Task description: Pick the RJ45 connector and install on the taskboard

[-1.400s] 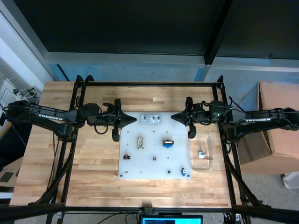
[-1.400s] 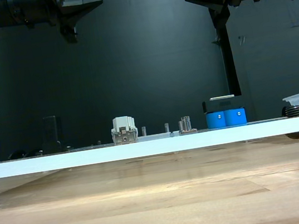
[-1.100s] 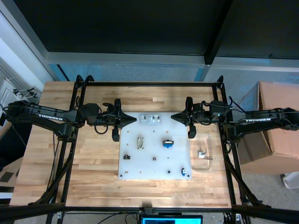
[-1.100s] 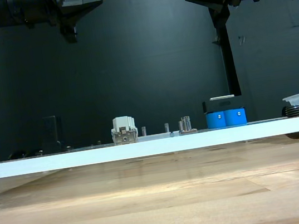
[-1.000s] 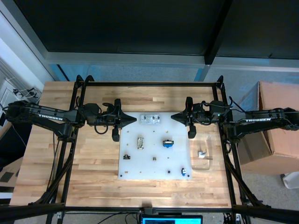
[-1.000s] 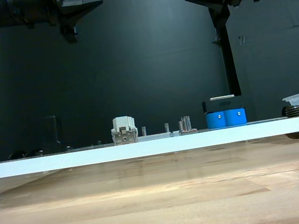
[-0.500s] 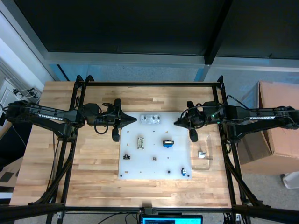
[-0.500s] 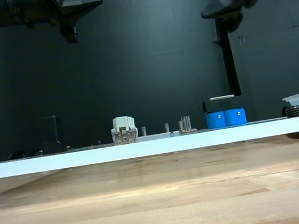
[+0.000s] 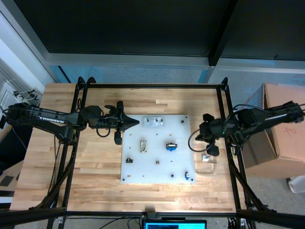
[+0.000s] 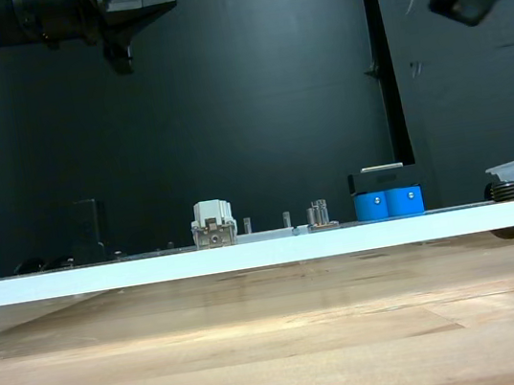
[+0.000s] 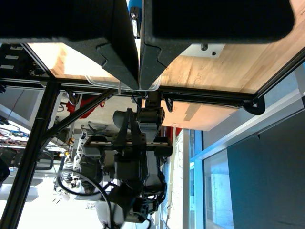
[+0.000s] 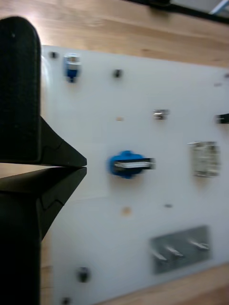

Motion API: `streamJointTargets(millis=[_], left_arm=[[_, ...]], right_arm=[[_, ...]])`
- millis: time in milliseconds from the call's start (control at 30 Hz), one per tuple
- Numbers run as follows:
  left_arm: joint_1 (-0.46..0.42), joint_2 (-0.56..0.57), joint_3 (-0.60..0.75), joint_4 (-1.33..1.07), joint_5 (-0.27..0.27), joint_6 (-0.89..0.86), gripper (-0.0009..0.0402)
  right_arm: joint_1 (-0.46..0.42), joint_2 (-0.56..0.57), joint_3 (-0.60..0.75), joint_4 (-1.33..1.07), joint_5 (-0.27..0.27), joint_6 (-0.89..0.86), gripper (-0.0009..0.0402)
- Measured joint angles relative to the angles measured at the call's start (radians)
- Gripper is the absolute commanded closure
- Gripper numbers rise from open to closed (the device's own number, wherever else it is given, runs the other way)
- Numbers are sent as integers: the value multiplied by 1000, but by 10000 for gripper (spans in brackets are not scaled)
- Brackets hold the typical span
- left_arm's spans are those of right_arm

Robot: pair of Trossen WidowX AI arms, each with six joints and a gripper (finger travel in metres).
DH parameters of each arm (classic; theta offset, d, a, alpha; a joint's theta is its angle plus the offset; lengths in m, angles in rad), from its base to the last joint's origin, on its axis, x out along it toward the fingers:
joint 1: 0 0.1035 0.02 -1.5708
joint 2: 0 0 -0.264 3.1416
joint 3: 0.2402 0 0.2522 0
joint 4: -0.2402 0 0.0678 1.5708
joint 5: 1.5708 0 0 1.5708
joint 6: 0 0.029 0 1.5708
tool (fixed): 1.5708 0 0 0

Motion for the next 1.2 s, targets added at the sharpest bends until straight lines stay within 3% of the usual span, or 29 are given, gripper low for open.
streamJointTargets(millis=[667,1200], left_arm=[[0,0,0,0,0,0,392],[0,0,0,0,0,0,393]], right_arm=[[306,2,1,-306,1,342,394],[338,2,1,-339,-9,388,393]])
